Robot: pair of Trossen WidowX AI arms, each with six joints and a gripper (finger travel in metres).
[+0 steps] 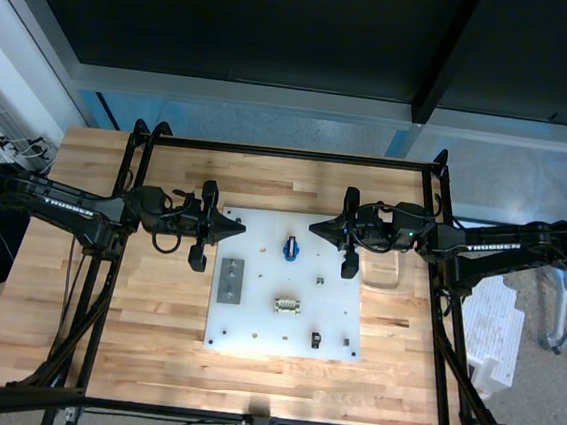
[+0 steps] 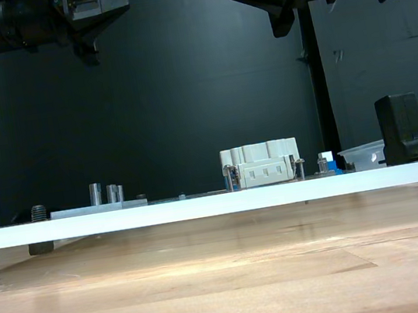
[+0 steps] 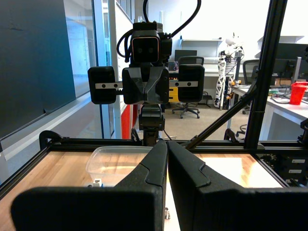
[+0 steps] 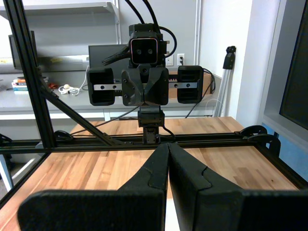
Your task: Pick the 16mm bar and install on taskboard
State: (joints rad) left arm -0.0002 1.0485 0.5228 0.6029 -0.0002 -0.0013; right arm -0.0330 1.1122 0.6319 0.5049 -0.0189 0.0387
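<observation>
The white taskboard [image 1: 253, 320] lies flat in the middle of the table. It carries a grey two-hole block [image 1: 230, 280], a blue connector [image 1: 291, 245] and a beige connector [image 1: 288, 304]. I cannot pick out the 16mm bar in any view. My left gripper [image 1: 240, 226] hangs shut and empty high over the board's far left corner. Facing it, my right gripper [image 1: 314, 228] is also shut and empty, high over the board's far edge. Each wrist view shows its own touching fingertips [image 3: 167, 144] [image 4: 168, 147] with the other arm beyond.
A small clear plastic tray [image 1: 384, 267] sits off the board's right edge, under the right arm. Short metal pegs [image 2: 95, 194] stand by the grey block [image 2: 99, 208]. A black fitting [image 2: 401, 128] rises at the board's right. A black frame rail [image 1: 289, 153] borders the table.
</observation>
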